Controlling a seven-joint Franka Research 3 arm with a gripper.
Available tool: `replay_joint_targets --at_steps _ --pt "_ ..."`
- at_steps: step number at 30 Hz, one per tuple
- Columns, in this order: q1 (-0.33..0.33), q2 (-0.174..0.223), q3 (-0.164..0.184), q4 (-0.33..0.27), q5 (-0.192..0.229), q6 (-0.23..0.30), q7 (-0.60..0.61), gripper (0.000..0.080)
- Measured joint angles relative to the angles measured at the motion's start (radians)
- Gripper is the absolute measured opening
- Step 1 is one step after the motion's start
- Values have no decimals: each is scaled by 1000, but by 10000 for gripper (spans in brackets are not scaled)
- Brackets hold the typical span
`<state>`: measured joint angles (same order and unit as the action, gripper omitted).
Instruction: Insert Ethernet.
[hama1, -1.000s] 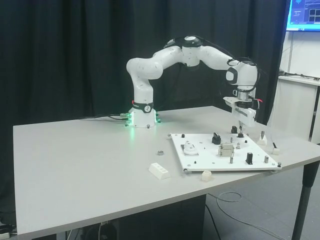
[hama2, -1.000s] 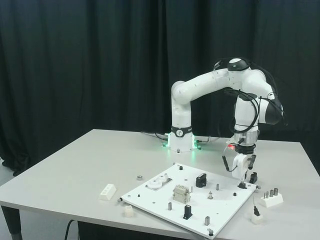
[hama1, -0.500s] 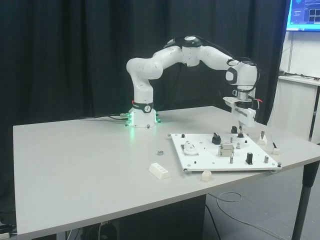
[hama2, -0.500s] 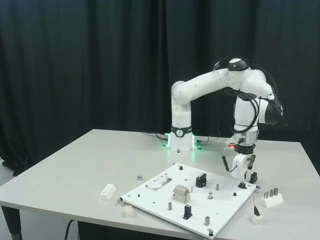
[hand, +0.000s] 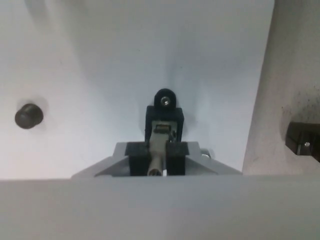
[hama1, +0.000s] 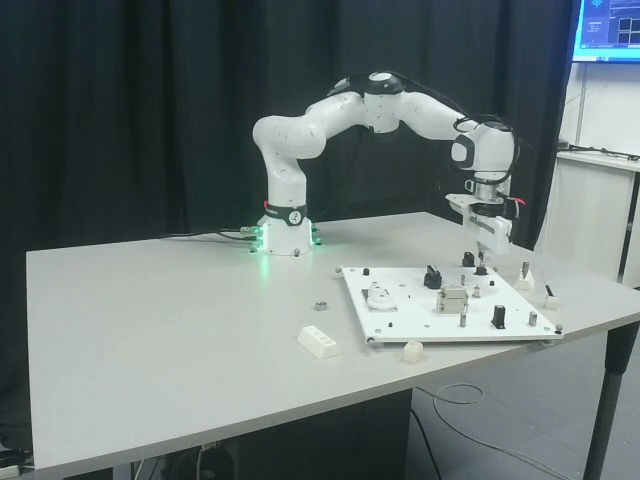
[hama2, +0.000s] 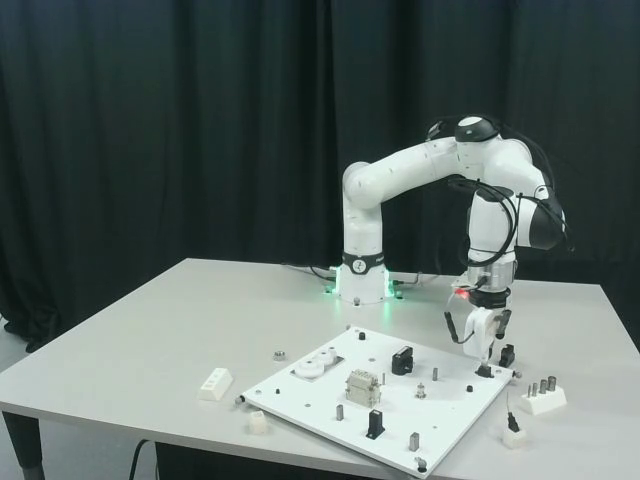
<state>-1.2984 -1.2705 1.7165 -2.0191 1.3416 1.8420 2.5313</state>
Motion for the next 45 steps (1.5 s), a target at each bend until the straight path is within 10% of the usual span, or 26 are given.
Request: replay_joint_targets --at_steps 45 --pt "24 2 1 -27 16 29 6 66"
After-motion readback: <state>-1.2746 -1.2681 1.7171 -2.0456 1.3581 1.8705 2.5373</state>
